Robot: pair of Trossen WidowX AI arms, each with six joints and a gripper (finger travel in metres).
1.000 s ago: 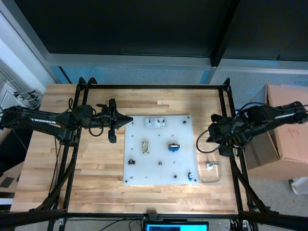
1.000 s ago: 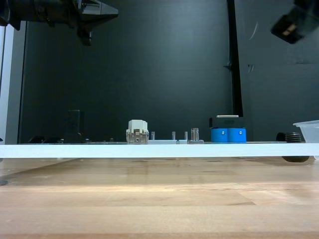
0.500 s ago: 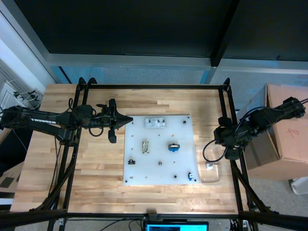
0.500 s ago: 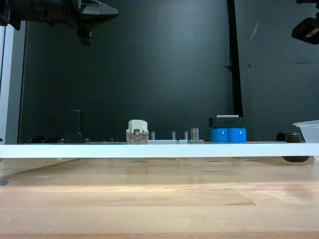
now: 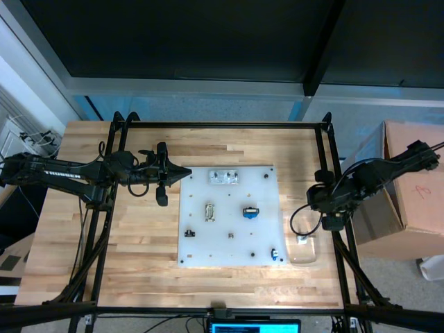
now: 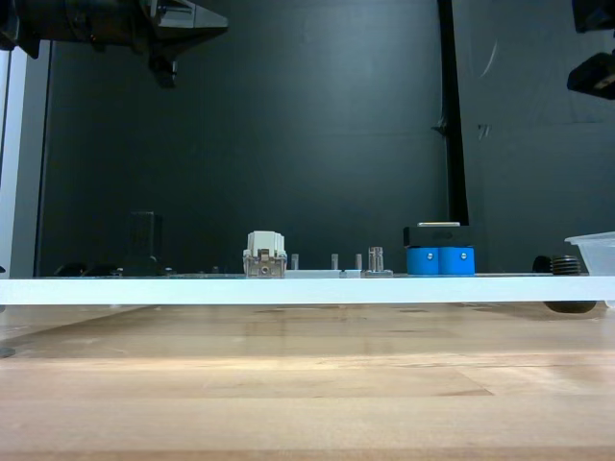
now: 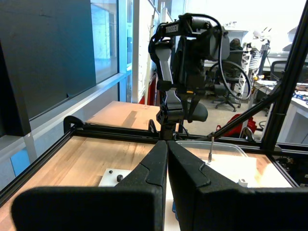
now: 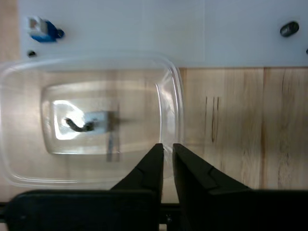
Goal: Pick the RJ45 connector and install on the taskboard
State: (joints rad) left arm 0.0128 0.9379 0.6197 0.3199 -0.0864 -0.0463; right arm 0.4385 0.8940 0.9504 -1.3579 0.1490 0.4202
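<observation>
The RJ45 connector (image 8: 94,121) lies free in a clear tray (image 8: 175,91), below and slightly aside of the right gripper's (image 8: 167,147) fingers, which are nearly together and empty. It is probably light, stiff plastic, best pinched across its body. The left gripper (image 7: 167,142), fingers together, hovers across the taskboard (image 5: 260,236) from them.

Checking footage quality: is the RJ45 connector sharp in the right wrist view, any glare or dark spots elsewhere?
Right wrist view: RJ45 connector, lying free in the clear tray under the right gripper, looks smeared, with glare beside it. Low view: near-black backdrop. Left wrist view: left gripper, raised at the board's left edge, dark against bright windows.
</observation>
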